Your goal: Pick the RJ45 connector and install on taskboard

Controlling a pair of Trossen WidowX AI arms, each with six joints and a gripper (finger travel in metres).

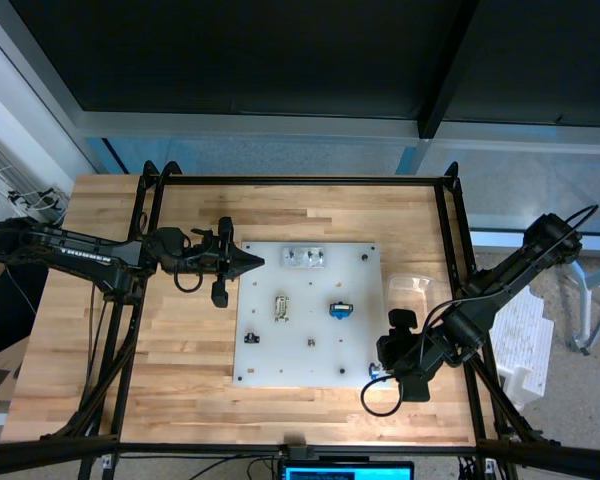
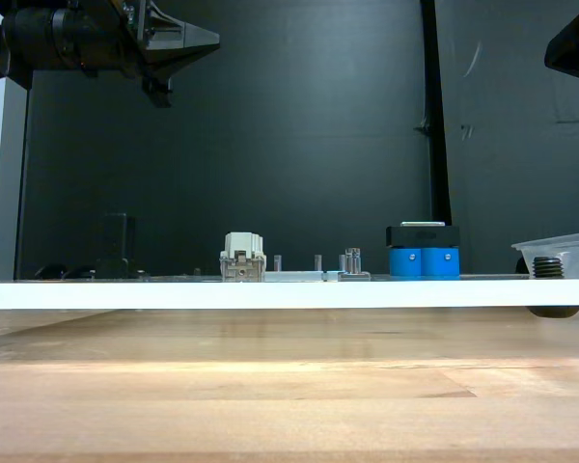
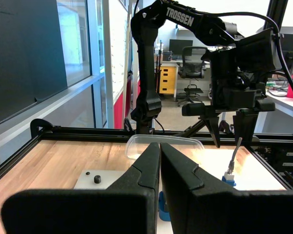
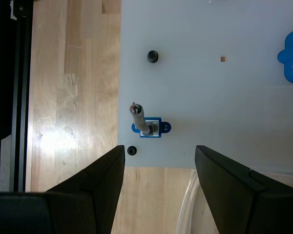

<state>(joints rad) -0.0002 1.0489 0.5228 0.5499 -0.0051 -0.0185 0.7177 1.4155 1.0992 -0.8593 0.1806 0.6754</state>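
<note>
From the high view the RJ45 connector [image 4: 150,128] could not be seen, because the right gripper [image 4: 159,148] hung directly over it and covered that corner of the taskboard [image 4: 224,107]. In the low view this gripper was cut off by the picture edge, and we could not find the connector there either.

Only the two wrist views showed it. It sat in a small blue holder [image 4: 163,128] fixed on the taskboard, just below the right gripper. A short cable stub [image 4: 138,114] rose from it toward the gap between the fingers [image 4: 102,190]. These fingers were spread wide and gripped nothing. The connector lay a little beyond their tips, closer to one finger than to the other, and touched neither.

The clear tray [image 3: 163,144] stood just beside the right gripper, off the edge of the board. Only part of its rim showed in that gripper's own view. We could not make out whether anything lay in it. In the low view a small black ribbed part [image 2: 548,265] appeared against the tray wall, but we could not tell if it was inside the tray or on the board in front of it.

The left gripper [image 3: 159,146] hovered high at the opposite edge of the board, well apart from the connector. Its two fingers were pressed together with nothing between them, and it pointed toward the right arm.
</note>
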